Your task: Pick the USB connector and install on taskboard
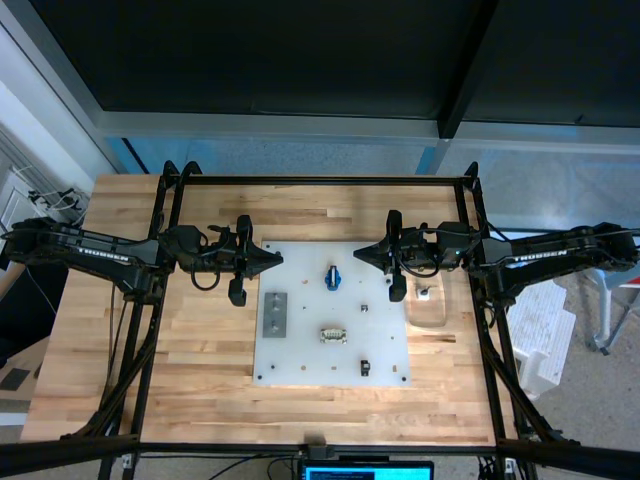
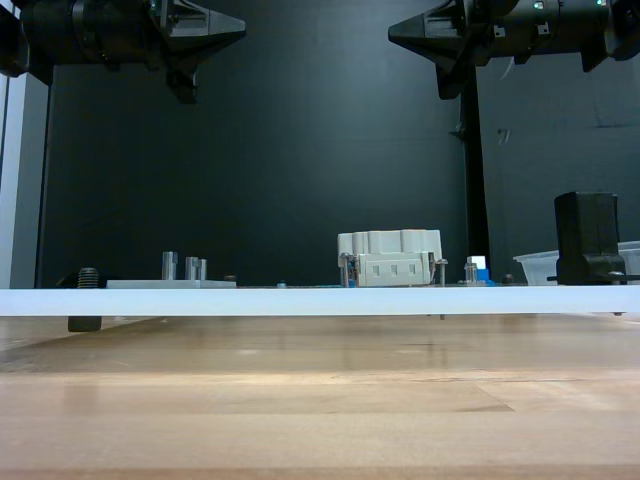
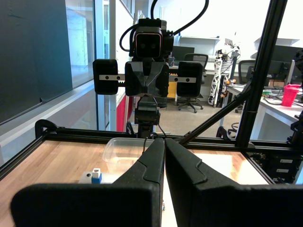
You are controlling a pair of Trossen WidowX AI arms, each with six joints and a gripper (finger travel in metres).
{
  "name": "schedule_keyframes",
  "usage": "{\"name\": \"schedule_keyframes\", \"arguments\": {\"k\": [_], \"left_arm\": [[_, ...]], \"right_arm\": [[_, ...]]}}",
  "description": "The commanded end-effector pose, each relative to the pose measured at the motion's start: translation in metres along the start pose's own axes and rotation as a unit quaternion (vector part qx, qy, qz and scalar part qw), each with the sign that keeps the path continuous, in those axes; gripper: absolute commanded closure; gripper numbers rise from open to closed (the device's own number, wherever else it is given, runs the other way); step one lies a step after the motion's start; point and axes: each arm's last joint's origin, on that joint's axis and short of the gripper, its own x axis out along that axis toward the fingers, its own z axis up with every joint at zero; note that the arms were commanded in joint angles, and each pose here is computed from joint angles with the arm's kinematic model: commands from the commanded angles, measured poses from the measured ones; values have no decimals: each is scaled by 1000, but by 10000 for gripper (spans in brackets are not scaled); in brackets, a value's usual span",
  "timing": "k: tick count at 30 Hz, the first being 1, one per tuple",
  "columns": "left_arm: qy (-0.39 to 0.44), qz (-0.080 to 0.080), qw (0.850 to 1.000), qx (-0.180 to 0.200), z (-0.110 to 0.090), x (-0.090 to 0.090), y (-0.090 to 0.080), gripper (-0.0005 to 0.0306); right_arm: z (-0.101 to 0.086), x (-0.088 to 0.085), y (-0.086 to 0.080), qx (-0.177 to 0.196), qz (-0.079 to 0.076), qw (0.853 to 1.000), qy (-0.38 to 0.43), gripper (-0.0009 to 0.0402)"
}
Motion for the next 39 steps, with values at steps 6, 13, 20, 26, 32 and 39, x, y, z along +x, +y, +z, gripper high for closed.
{"name": "schedule_keyframes", "arguments": {"k": [6, 13, 20, 26, 32, 39], "left_arm": [[0, 0, 1000, 0, 0, 0, 0, 300], [0, 0, 1000, 0, 0, 0, 0, 300], [0, 0, 1000, 0, 0, 0, 0, 300], [0, 0, 1000, 0, 0, 0, 0, 300], [0, 0, 1000, 0, 0, 0, 0, 300], [0, 0, 1000, 0, 0, 0, 0, 300]], "right_arm": [[0, 0, 0, 0, 0, 1000, 0, 393], [1, -3, 1, 1, 14, 1000, 8, 393], [13, -22, 0, 7, -2, 995, 99, 393], [29, -49, 0, 2, -12, 982, 188, 393], [41, -78, -1, -2, -20, 961, 274, 393], [43, -104, -2, -12, -33, 918, 395, 393]]}}
